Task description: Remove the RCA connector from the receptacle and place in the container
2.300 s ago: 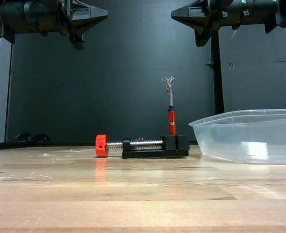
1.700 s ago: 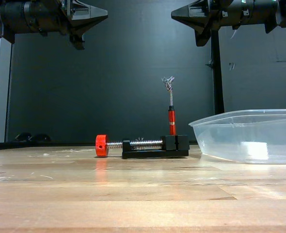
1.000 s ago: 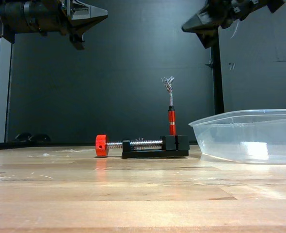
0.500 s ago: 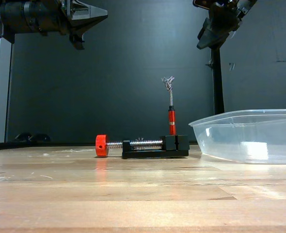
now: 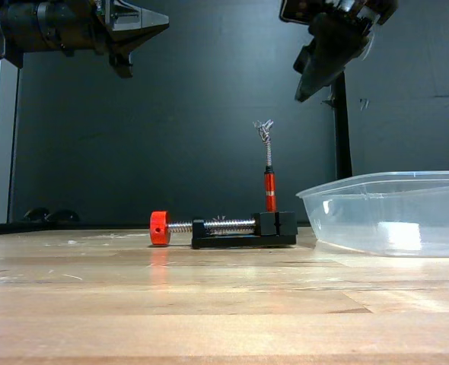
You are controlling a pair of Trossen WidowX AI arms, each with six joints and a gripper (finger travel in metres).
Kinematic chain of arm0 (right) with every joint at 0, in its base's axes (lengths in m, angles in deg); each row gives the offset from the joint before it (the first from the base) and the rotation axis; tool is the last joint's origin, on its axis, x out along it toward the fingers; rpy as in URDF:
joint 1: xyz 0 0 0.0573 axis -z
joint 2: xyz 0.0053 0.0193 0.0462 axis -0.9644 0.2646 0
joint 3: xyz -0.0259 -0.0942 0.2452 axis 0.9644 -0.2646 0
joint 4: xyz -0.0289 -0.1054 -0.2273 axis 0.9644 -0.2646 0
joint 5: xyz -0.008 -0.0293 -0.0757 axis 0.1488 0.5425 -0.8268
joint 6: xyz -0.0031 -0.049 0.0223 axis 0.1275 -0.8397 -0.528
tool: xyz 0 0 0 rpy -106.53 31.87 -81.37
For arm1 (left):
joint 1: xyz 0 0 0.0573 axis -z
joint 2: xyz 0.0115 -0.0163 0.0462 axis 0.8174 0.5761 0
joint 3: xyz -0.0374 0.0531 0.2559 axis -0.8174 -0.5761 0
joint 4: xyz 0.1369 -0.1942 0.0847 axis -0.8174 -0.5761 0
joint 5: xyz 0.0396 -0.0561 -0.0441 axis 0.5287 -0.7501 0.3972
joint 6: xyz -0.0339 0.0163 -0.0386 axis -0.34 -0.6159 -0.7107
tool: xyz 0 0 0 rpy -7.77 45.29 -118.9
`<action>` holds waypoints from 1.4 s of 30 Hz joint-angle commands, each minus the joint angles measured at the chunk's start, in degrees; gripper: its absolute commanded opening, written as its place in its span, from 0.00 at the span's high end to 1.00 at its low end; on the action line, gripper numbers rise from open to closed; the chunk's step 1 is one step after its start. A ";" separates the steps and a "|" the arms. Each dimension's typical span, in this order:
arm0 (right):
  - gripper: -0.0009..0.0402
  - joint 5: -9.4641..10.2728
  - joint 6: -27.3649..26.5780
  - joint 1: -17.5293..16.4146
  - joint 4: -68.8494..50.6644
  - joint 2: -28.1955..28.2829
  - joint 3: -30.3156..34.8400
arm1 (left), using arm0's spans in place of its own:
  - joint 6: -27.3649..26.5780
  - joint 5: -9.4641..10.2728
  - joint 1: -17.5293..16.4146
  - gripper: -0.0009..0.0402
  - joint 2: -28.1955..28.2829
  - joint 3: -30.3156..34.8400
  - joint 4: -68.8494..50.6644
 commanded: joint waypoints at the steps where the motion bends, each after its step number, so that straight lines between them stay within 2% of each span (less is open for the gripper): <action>1: 0.57 -1.11 0.09 -0.59 0.15 2.58 1.36 | 0.00 -0.02 0.00 0.98 0.02 0.02 0.00; 4: 0.50 -1.14 1.09 -0.96 0.17 4.98 2.69 | 0.00 -0.02 0.00 0.98 0.02 0.02 0.00; 8: 0.47 -1.14 1.62 -1.22 0.39 7.61 3.61 | 0.00 -0.02 0.00 0.98 0.02 0.02 0.00; 17: 0.47 -0.96 1.66 -1.86 0.79 13.18 5.88 | 0.00 -0.02 0.00 0.98 0.02 0.02 0.00; 29: 0.47 -0.79 1.62 -2.58 4.07 18.86 5.84 | 0.00 -0.02 0.00 0.98 0.02 0.02 0.00; 42: 0.47 -0.81 1.66 -2.80 7.08 19.61 3.41 | 0.00 -0.02 0.00 0.98 0.02 0.02 0.00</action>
